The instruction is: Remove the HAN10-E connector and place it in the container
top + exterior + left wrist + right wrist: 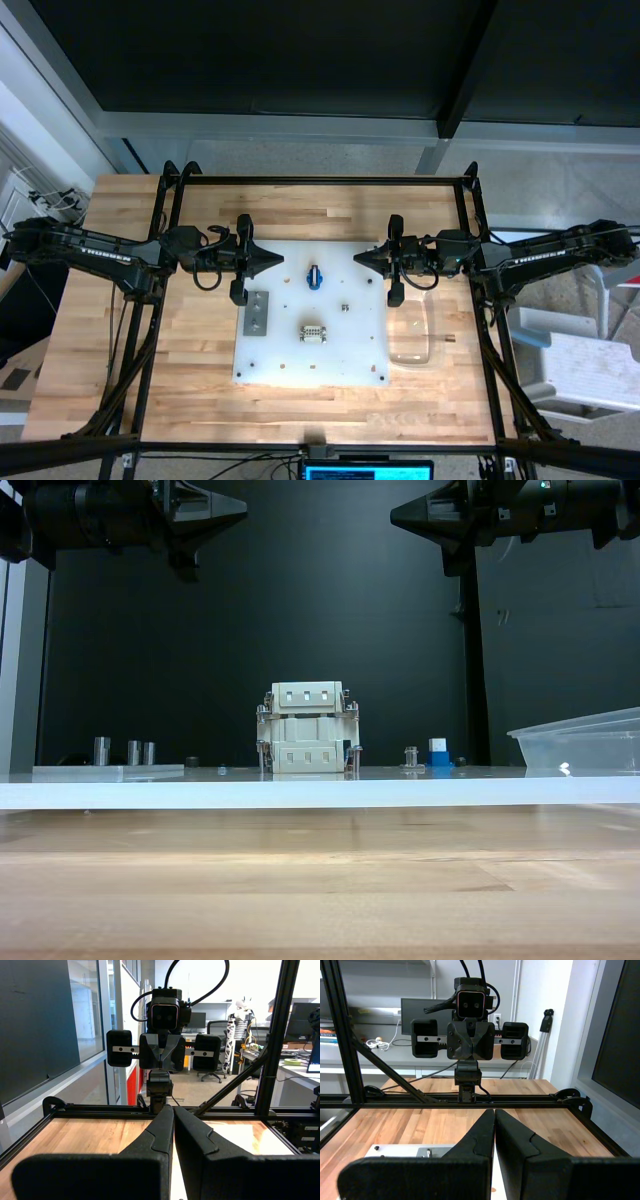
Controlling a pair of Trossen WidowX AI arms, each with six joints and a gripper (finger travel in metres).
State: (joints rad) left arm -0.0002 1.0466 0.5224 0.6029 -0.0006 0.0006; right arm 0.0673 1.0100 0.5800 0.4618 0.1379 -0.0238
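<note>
Board (pixel 352 345): connector (pixel 314 333) crosswise; left gripper (pixel 280 262), right gripper (pixel 358 257) aloft.

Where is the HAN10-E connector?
High view: HAN10-E connector sits on the white board in its near half, between grey bar and container. Both shut, left gripper and right gripper hover over the board's far side.

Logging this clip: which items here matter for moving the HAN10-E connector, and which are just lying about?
Job: HAN10-E connector, on the white board; container, beside the board; left claw and right claw, both shut, raised over the board's far part.
Lying about: grey metal bar; blue clip, both on the board.
</note>
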